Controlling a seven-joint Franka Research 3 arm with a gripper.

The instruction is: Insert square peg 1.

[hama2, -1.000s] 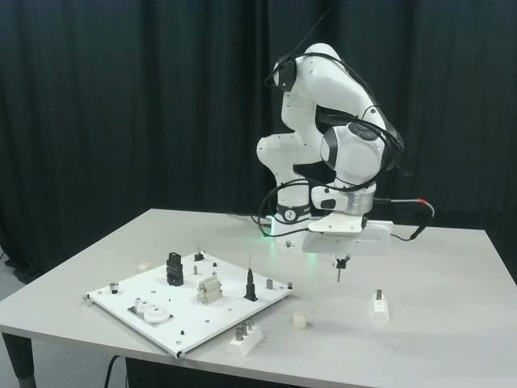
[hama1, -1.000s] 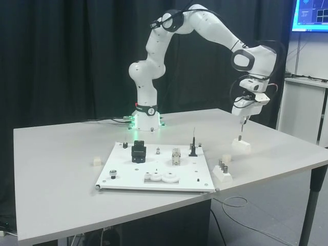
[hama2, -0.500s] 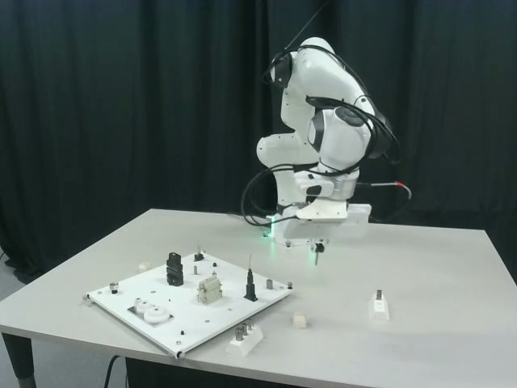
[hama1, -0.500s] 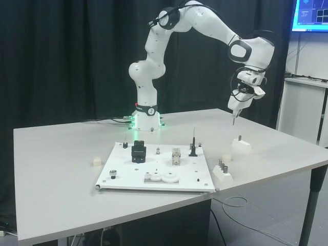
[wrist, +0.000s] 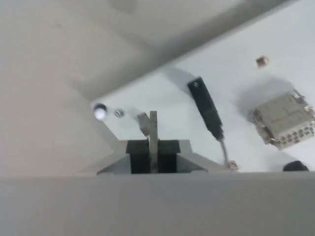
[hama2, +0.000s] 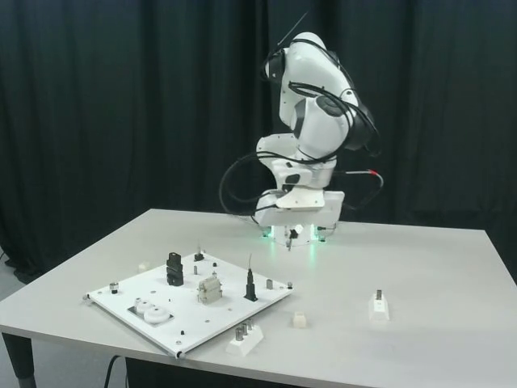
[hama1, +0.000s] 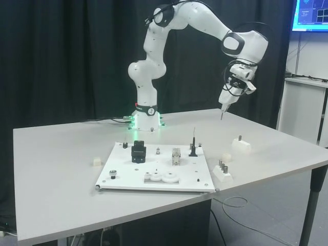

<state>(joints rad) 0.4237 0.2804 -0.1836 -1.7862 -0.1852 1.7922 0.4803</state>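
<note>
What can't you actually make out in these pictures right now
- Target hole for the peg: on the white board, too small in both room views.
- Tool fingers: wrist view, the lower part is cut off by the camera housing.
- Block with pins: pin shapes too small to tell.

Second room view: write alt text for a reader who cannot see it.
A white robot arm holds its end effector in the air, gripping a thin peg, above a grey table. A white board of small parts lies near the front edge.
</note>
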